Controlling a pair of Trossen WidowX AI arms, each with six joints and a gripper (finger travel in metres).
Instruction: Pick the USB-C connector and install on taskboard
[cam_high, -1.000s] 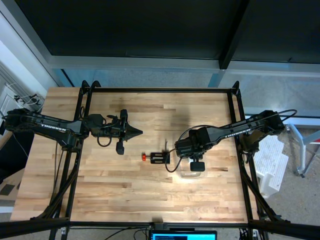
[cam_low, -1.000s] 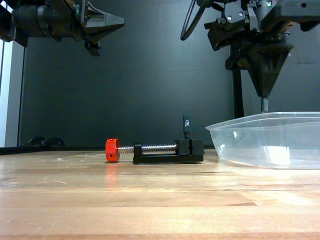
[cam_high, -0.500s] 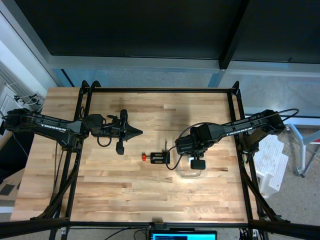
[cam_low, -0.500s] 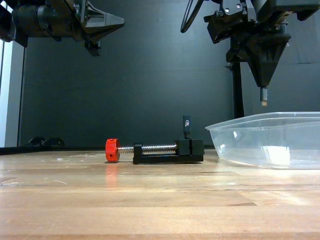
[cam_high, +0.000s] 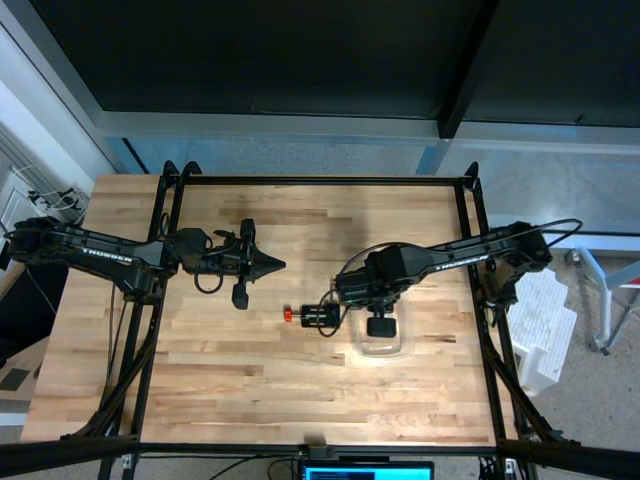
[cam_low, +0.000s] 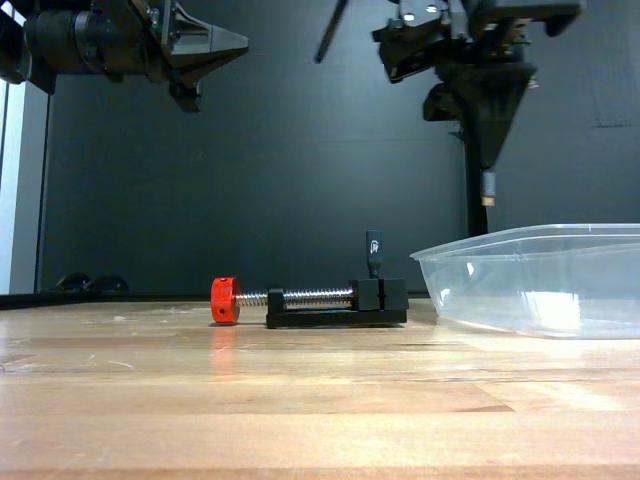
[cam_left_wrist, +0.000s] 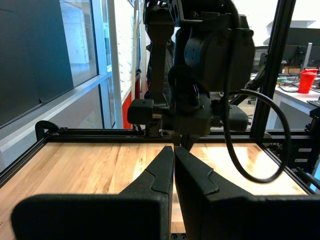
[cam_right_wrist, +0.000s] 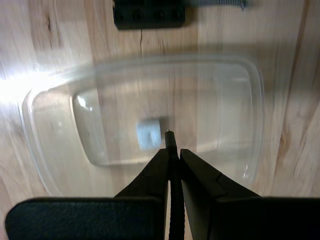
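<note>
Shows the left gripper (cam_low: 240, 42) high at the left, well above the table (cam_low: 300, 400), tips aimed right and seemingly pressed together. Puts the right gripper (cam_low: 487, 160) high up, pointing straight down, clamped on the USB-C connector (cam_low: 487, 188), in the air above the left part of the clear tray (cam_low: 520, 290). Has the taskboard (cam_low: 335, 303) flat on the wood just left of the tray, with 1 red-orange knob (cam_low: 225, 300) at its left end and 1 upright pin (cam_low: 373, 253) near its right.

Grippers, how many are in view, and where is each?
2. The left gripper is shut, high above the table, left of the taskboard. The right gripper, shut on the USB-C connector, hangs over the tray.
</note>
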